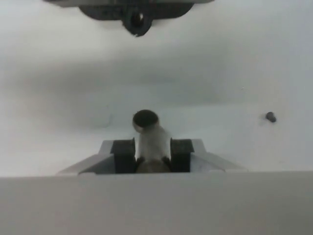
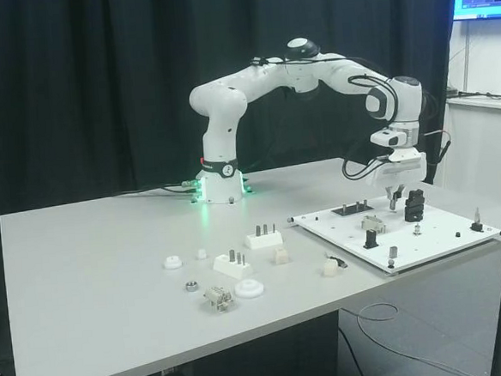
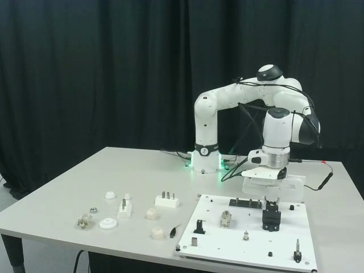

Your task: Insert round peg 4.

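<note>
In the wrist view my gripper point(image 1: 152, 155) is shut on a grey round peg point(image 1: 149, 133), held upright between the black pads point(image 1: 123, 152). The peg's dark end hangs over the white board point(image 1: 220, 73). A black fixture point(image 1: 134, 14) lies a little ahead on that board. From the room views the gripper point(image 2: 395, 197) point(image 3: 267, 203) hovers low over the white assembly board point(image 2: 443, 236) point(image 3: 227, 244), just beside a black block point(image 2: 413, 207) point(image 3: 271, 219). The peg itself is too small to make out there.
On the board stand a small black bracket point(image 3: 199, 227), a metal part point(image 3: 225, 218) and short posts point(image 3: 297, 245). Left of the board, on the grey table, lie white peg holders point(image 2: 234, 262) point(image 3: 166, 200), white gears point(image 3: 107, 223) and small metal parts point(image 2: 217, 298). A screw point(image 1: 270, 116) sits in the board.
</note>
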### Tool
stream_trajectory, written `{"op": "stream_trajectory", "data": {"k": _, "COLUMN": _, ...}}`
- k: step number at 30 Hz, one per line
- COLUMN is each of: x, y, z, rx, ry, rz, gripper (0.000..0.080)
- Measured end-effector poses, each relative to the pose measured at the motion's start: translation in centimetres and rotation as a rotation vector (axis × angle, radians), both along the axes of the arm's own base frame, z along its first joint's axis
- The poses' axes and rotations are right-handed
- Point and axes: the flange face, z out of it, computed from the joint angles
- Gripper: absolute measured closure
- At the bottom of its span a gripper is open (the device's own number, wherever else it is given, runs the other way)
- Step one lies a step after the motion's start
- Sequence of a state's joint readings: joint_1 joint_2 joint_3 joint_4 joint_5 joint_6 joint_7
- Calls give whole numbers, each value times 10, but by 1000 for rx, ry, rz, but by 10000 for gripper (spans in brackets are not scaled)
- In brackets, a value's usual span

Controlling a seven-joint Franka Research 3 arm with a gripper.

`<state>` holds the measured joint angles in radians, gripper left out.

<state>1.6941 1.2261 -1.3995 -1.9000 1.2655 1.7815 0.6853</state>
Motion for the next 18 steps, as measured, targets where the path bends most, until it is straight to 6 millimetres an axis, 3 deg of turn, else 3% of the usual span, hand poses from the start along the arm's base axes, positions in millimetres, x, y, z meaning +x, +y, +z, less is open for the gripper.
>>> {"op": "stream_trajectory", "data": {"k": 18, "x": -5, "y": 12, "z": -6, "rx": -9, "ry": -27, "rz": 24, "gripper": 654}}
